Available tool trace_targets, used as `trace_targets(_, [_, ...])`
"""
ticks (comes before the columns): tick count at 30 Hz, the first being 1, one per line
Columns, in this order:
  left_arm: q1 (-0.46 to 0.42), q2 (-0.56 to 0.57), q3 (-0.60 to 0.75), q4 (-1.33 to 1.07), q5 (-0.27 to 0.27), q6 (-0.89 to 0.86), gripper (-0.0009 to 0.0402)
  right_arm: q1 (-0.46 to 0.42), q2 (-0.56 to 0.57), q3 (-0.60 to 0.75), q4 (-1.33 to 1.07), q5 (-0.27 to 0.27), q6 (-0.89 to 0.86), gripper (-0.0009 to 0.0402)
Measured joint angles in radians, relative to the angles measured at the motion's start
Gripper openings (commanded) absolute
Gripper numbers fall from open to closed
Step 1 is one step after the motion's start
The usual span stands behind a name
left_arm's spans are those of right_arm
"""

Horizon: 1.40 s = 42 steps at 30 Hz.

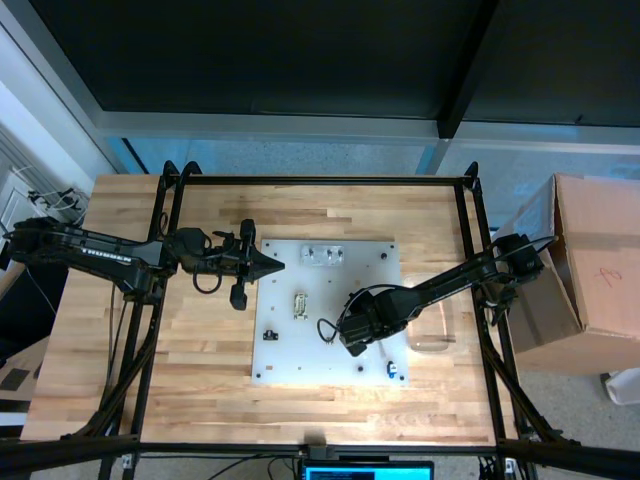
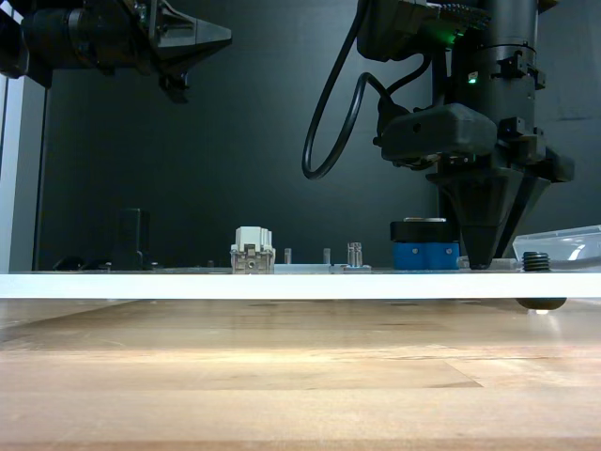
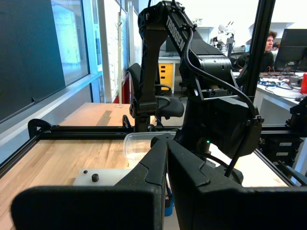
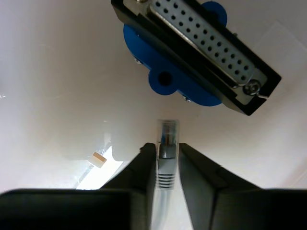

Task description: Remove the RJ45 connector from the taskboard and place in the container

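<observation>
RJ45 connector clamped in right gripper, long axis along pincer, tip down at taskboard; seated or free, cannot tell; container just rightward; left gripper closed, empty, high at taskboard's left edge

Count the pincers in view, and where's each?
2. Left pincer: shut, raised at the left edge of the taskboard. Right pincer: down at the board beside the blue mount, shut on the RJ45 connector; seated or not, cannot tell. None hidden.

High and low views share the taskboard.
</observation>
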Motion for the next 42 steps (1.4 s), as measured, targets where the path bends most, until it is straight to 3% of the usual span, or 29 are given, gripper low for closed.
trace_targets(2, [0.0, 0.0, 0.0, 0.0, 0.0, 0.0, 0.0, 0.0, 0.0, 0.0, 0.0, 0.0, -0.008, -0.0003])
trace_targets(9, [0.0, 0.0, 0.0, 0.0, 0.0, 0.0, 0.0, 0.0, -0.021, -0.001, 0.012, -0.004, -0.016, 0.0015])
trace_targets(25, [0.0, 0.0, 0.0, 0.0, 0.0, 0.0, 0.0, 0.006, -0.232, -0.008, -0.206, 0.012, -0.023, 0.0016])
trace_targets(38, [0.0, 0.0, 0.0, 0.0, 0.0, 0.0, 0.0, 0.015, -0.486, -0.251, -0.238, 0.003, 0.001, 0.0016])
trace_targets(42, [0.0, 0.0, 0.0, 0.0, 0.0, 0.0, 0.0, 0.019, -0.558, -0.332, -0.236, 0.002, 0.018, 0.0038])
